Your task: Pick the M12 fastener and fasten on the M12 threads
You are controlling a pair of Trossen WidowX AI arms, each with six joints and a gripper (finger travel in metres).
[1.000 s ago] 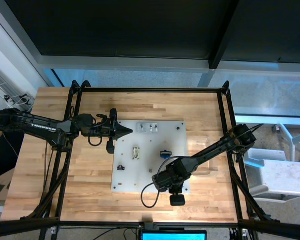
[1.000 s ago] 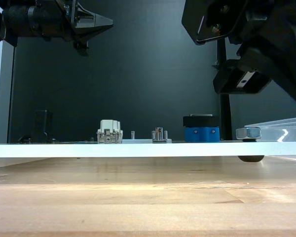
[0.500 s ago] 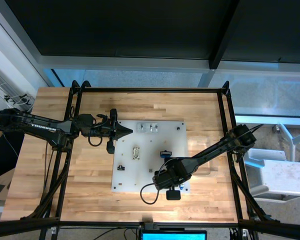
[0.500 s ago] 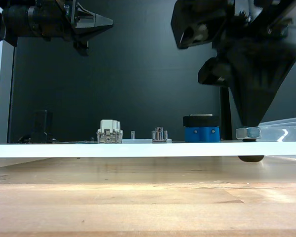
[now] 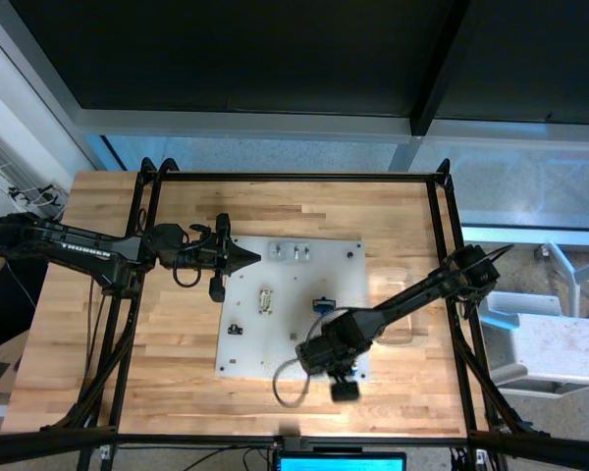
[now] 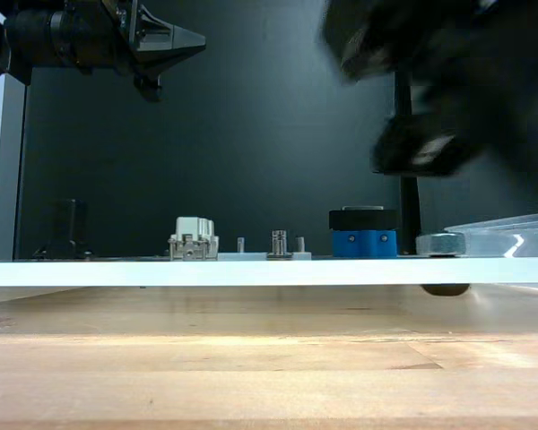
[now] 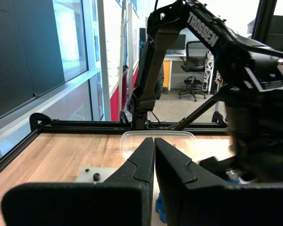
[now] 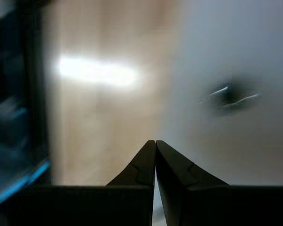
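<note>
The silver M12 nut (image 6: 440, 243) sits low on the white board (image 6: 251, 270) near its right end, in front of the clear tray (image 6: 511, 235). No stud ribs show beneath it, so it looks to be on its stud. In the right wrist view it is a dark blur with silver glints (image 8: 231, 94) on the white board, apart from the fingertips. My right gripper (image 8: 155, 141) is shut with nothing between its fingers, and hangs above the nut as a blurred dark mass (image 6: 430, 134). In the high view the right arm (image 5: 329, 351) covers the nut. My left gripper (image 7: 154, 139) is shut, hovering over the board's far left edge (image 5: 250, 257).
A blue connector (image 6: 363, 235) stands left of the nut, and a white socket (image 6: 193, 244) and small silver posts (image 6: 279, 243) stand mid-board. The clear tray (image 5: 398, 312) lies right of the board under the right arm. A black frame (image 5: 294, 178) rings the wooden table.
The right gripper, whose tips were down at the nut half a second ago, is now blurred in motion above it. The board and its parts have shifted slightly left. The left arm has not moved.
</note>
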